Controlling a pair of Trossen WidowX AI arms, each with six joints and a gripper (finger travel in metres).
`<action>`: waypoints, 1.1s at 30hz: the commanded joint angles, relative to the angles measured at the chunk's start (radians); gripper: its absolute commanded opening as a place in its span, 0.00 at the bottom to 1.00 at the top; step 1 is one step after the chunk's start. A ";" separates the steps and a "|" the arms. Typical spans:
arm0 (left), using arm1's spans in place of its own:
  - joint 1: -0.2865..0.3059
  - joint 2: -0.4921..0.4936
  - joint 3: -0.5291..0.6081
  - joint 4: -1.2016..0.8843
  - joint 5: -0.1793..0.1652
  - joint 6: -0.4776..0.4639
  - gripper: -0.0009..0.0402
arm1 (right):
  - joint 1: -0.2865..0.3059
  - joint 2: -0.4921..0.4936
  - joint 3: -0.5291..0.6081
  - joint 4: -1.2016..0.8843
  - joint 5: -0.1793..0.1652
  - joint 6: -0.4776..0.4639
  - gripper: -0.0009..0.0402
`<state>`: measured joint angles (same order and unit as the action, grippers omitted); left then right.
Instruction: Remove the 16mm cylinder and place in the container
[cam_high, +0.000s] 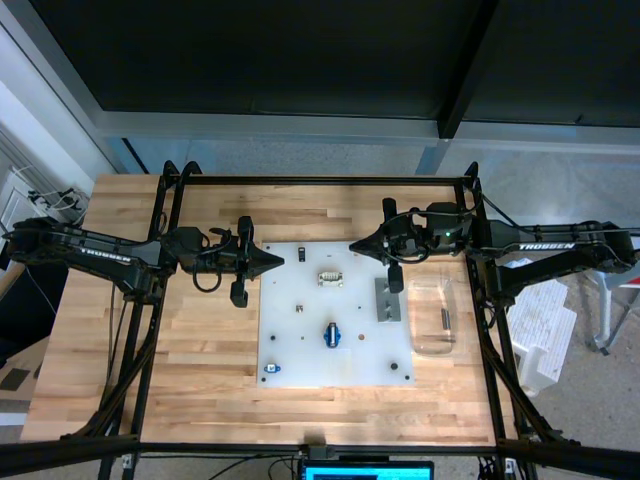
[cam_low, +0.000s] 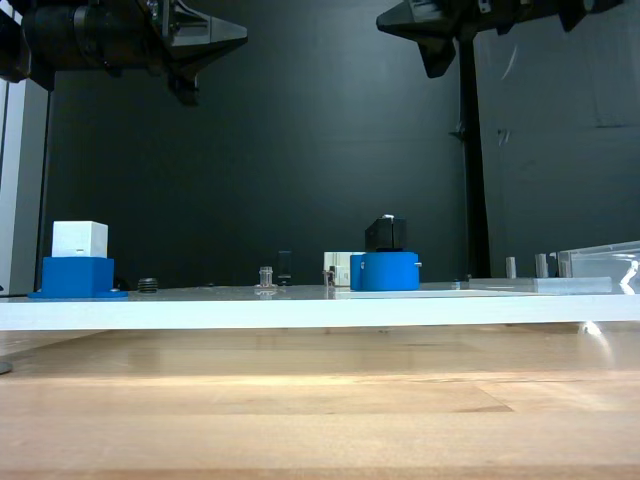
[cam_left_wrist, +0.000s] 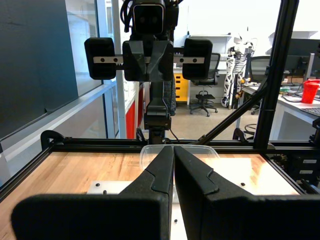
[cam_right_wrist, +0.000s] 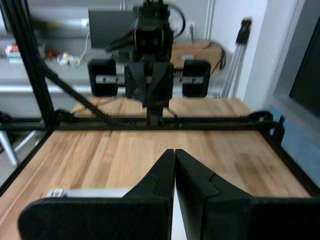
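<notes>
16mm cylinder (cam_high: 444, 320) lying flat inside container (cam_high: 422, 336), right-centre of high view, only thing in there. Left gripper (cam_high: 278, 259) left of centre, right gripper (cam_high: 355, 245) mid-frame, both raised above board (cam_high: 300, 340), fingers pressed together, empty.

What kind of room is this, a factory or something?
Probably a robotics lab or workshop: a wooden table carrying a white task board, with an office chair and desk behind. The left gripper and right gripper hover shut, high above the board's far end.
</notes>
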<state>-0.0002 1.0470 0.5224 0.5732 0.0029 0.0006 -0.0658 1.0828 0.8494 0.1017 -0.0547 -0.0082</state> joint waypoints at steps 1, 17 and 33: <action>0.000 0.000 0.000 0.000 0.000 0.000 0.02 | 0.000 0.000 -0.046 0.105 -0.002 0.000 0.02; 0.000 0.000 0.000 0.000 0.000 0.000 0.02 | 0.001 0.074 -0.115 0.286 -0.028 0.004 0.02; 0.000 0.000 0.000 0.000 0.000 0.000 0.02 | 0.001 0.082 -0.231 0.460 -0.043 0.029 0.02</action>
<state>-0.0002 1.0470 0.5228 0.5728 0.0029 0.0006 -0.0654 1.1656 0.6201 0.5556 -0.0998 0.0208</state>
